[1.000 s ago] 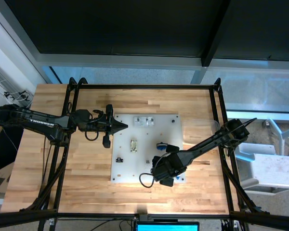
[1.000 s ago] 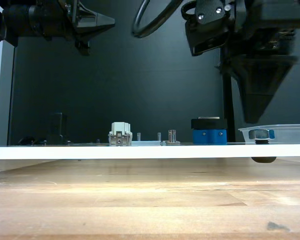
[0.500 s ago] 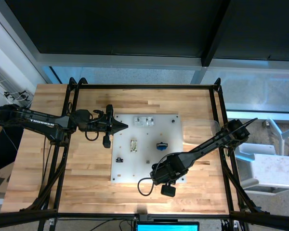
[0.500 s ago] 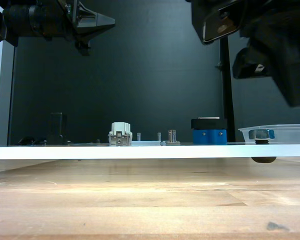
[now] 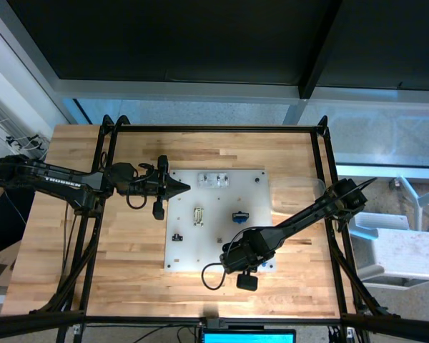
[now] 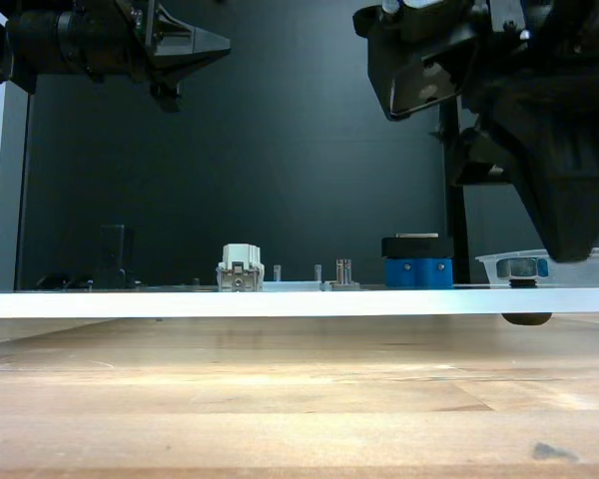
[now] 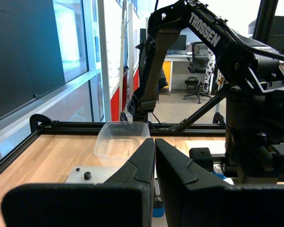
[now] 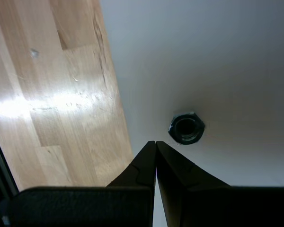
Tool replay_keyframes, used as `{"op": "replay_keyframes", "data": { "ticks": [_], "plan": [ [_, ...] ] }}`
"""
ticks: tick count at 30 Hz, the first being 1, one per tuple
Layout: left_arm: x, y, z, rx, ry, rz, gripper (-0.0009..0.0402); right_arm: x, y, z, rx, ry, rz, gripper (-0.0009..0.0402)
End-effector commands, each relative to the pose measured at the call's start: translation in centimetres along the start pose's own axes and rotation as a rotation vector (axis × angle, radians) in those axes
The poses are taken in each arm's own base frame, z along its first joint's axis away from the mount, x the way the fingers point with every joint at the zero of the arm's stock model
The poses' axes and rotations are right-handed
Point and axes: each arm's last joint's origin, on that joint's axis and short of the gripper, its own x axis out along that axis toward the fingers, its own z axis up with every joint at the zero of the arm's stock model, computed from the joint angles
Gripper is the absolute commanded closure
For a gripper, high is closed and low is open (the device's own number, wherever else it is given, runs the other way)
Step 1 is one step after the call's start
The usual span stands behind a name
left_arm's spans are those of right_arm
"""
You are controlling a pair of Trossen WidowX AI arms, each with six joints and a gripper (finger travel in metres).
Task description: Unfasten the M12 fastener and place in the container
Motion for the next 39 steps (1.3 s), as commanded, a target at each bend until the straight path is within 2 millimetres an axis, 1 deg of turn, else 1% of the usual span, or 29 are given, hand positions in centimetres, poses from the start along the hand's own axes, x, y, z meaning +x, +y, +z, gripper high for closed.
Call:
{"op": "replay_keyframes", "data": {
  "ticks": [1, 8, 11, 15, 16, 18, 25, 29, 35, 39],
  "plan": [
    [0.0, 0.0, 0.0, 0.000, 0.000, 0.000, 0.0393, 0.4, -0.1, 0.0, 0.000, -0.008, 0.005, 0.0393],
    [0.0, 0.0, 0.0, 0.000, 0.001, 0.000, 0.0393, 0.6, -0.3, -0.1, 0.003, -0.013, -0.009, 0.0393],
    [0.0, 0.0, 0.0, 0.000, 0.001, 0.000, 0.0393, 0.6, -0.4, -0.1, 0.003, -0.037, -0.048, 0.0393],
    [0.0, 0.0, 0.0, 0.000, 0.000, 0.000, 0.0393, -0.5, -1.4, -0.5, 0.077, -0.095, -0.310, 0.0393],
    [0.0, 0.0, 0.0, 0.000, 0.000, 0.000, 0.0393, -0.9, -1.5, -0.6, 0.084, -0.097, -0.357, 0.0393],
    [0.0, 0.0, 0.0, 0.000, 0.000, 0.000, 0.0393, -1.5, -1.5, -0.7, 0.108, -0.113, -0.391, 0.0393],
    [0.0, 0.0, 0.0, 0.000, 0.000, 0.000, 0.0393, -2.3, -1.2, -0.9, 0.115, -0.103, -0.339, 0.0393],
    [0.0, 0.0, 0.0, 0.000, 0.001, 0.000, 0.0393, -2.4, -0.5, -0.7, 0.103, -0.071, -0.228, 0.0393],
    [0.0, 0.0, -0.1, 0.000, 0.004, 0.000, 0.0393, -2.5, 1.0, 0.0, 0.094, -0.049, 0.013, 0.0393],
    [0.0, 0.0, 0.0, 0.000, 0.001, 0.000, 0.0393, -1.8, 1.2, 0.1, 0.088, -0.044, 0.042, 0.0393]
  ]
}}
